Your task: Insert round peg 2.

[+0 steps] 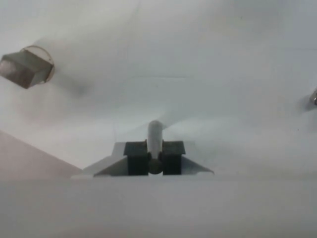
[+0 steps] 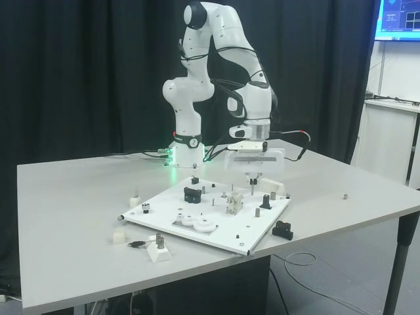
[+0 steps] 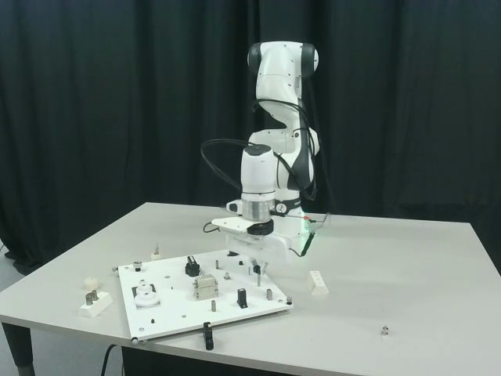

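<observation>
My gripper (image 1: 155, 166) is shut on a slim grey round peg (image 1: 155, 135), which sticks out past the black fingertips (image 1: 136, 157) toward the white board (image 1: 208, 74). In the first room view the gripper (image 2: 252, 178) hangs a little above the far right part of the board (image 2: 216, 233), close to a black upright part (image 2: 265, 201). In the second room view the gripper (image 3: 256, 266) holds the peg (image 3: 257, 272) pointing down over the board's back right area (image 3: 180, 317). The hole under the peg is not visible.
On the board stand a grey metal block (image 3: 205, 287), white gears (image 3: 144, 298), a black bracket (image 3: 190, 267) and several short posts. A white peg holder (image 3: 94, 302), a small white block (image 3: 317, 283), a black clip (image 3: 208, 334) and a bolt (image 3: 383, 330) lie on the grey table.
</observation>
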### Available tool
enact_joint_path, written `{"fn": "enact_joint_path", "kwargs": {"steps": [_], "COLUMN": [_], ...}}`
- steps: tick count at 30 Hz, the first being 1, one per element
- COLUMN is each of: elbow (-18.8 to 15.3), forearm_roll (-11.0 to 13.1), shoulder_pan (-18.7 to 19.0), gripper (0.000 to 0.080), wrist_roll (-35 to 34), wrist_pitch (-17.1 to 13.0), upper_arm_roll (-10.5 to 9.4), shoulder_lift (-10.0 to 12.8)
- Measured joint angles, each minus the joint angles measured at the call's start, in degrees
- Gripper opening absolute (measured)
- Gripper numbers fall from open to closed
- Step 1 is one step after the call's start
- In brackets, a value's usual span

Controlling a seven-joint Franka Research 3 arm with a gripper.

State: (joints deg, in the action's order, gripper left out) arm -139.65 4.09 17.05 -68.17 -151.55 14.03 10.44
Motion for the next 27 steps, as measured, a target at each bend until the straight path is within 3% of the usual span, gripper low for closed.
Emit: {"fn": "enact_joint_path", "kwargs": {"steps": [19,27], "elbow": [-0.11,-0.31], "forearm_roll": [0.00,0.00], "shoulder_pan": [0.00,-0.02], "gripper": [0.0057,0.0057], "wrist_roll": [0.00,0.00], "wrist_pitch": [0.22,-1.22], "upper_arm_roll": [-0.02,-0.03], "shoulder_lift": [-0.03,0.85]}}
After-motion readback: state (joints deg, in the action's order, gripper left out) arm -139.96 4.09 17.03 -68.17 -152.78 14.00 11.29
